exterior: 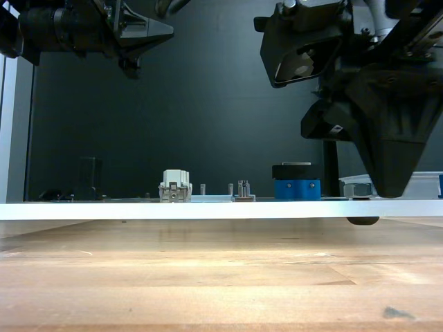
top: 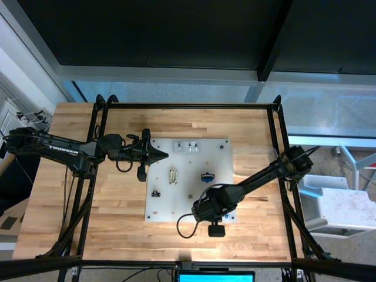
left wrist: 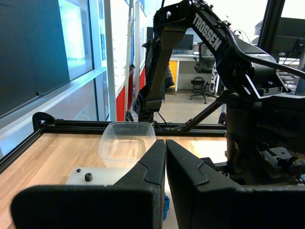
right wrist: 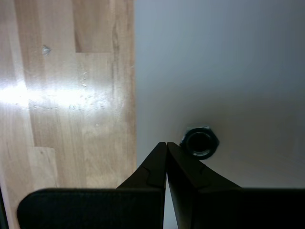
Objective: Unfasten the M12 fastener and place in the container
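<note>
Black left pincer (left wrist: 165,141), black right pincer (right wrist: 166,144) — white board (right wrist: 228,71)

A board (top: 188,200) lies mid-worktop (top: 70,205). The left tool (top: 163,155) hangs over its far left edge, and the right tool (right wrist: 166,148) over its near right edge, just beside the M12 nut (right wrist: 200,142). The container (left wrist: 126,143) sits right of the board.

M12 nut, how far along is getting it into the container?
Done: nothing visible; the nut sits on the board, and the container looks empty. In hand: the right gripper, jaws shut on nothing, points down beside the nut. The left gripper hangs shut, high over the board's far left. Left: grip, unscrew, carry over.
</note>
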`<state>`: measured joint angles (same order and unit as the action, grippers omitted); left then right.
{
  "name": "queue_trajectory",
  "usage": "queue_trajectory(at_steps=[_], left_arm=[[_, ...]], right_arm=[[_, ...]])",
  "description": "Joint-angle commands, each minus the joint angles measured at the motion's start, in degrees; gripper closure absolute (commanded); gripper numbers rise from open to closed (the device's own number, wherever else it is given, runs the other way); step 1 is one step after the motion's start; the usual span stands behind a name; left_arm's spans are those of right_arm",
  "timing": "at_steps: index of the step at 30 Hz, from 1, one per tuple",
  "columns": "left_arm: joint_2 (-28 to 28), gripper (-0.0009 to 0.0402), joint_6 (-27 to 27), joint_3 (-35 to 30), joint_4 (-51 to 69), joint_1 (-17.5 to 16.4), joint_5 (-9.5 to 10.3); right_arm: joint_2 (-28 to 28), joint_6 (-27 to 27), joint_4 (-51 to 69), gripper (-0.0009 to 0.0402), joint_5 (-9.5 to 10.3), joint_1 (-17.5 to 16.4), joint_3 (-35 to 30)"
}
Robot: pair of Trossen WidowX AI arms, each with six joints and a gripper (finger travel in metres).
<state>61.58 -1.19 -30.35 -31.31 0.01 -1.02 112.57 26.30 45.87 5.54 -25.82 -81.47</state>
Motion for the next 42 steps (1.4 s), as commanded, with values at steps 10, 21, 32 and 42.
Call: queue_trajectory(at_steps=[10,21,32,42], left_arm=[[0.0,0.0393,0.02,-0.02,0.02,0.0,-0.04],[0.0,0.0393,0.04,-0.02,-0.28,-0.04,0.11],[0.02,0.0393,0.02,-0.02,0.15,0.0,-0.02],[0.02,0.0393,0.02,-0.02,0.11,0.0,-0.02]], right_arm=[[-1.42,3.52,10.91,0.0393,-20.59,-0.09,-5.05],[-2.6,3.26,10.01,0.0393,-7.02,-0.15,-5.6],[-1.44,2.6,5.2,0.0393,-2.23,-0.46,-3.41],[-1.44,2.56,0.57,0.0393,-1.51,-0.57,0.2]])
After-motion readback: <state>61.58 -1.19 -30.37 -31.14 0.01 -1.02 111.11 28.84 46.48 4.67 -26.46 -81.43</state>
